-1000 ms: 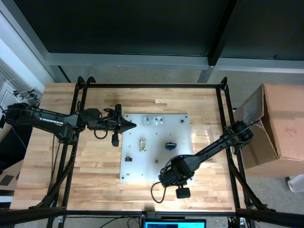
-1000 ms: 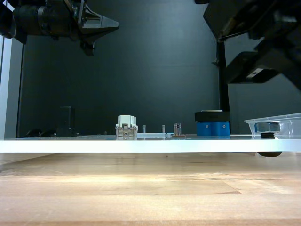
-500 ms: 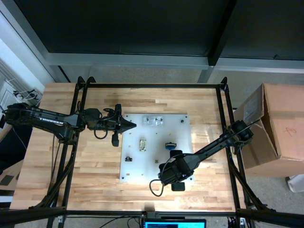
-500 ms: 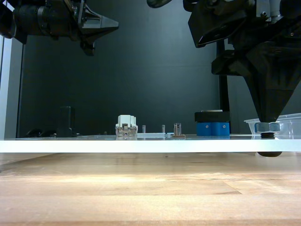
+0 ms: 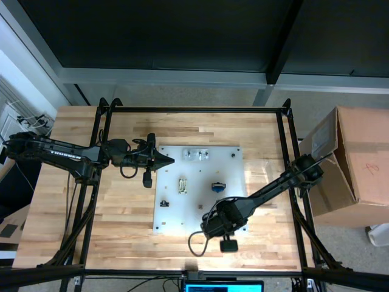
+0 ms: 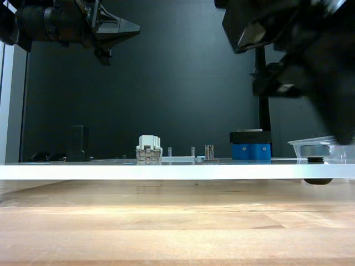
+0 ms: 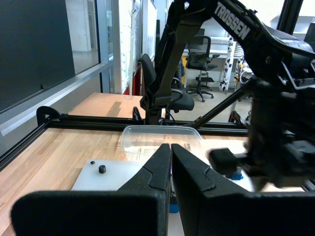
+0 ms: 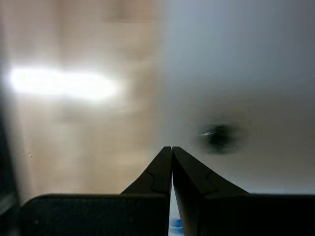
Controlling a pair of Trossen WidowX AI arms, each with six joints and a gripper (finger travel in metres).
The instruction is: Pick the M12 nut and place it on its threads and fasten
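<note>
Seeing a cardboard box sitting right of the wooden surface. Noting a cream connector and a blue block standing apart on the white board. Spotting a clear tray lying beside the board's right edge, a lit screen glowing at the near edge.

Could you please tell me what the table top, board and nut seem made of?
Table top: pale wood, with plank seams and grain showing. Board: white and smooth, likely plastic. Nut: silver, probably metal, atop its stud. Left claw hangs shut above the board's far left corner; right claw, shut, is over its near right edge.
</note>
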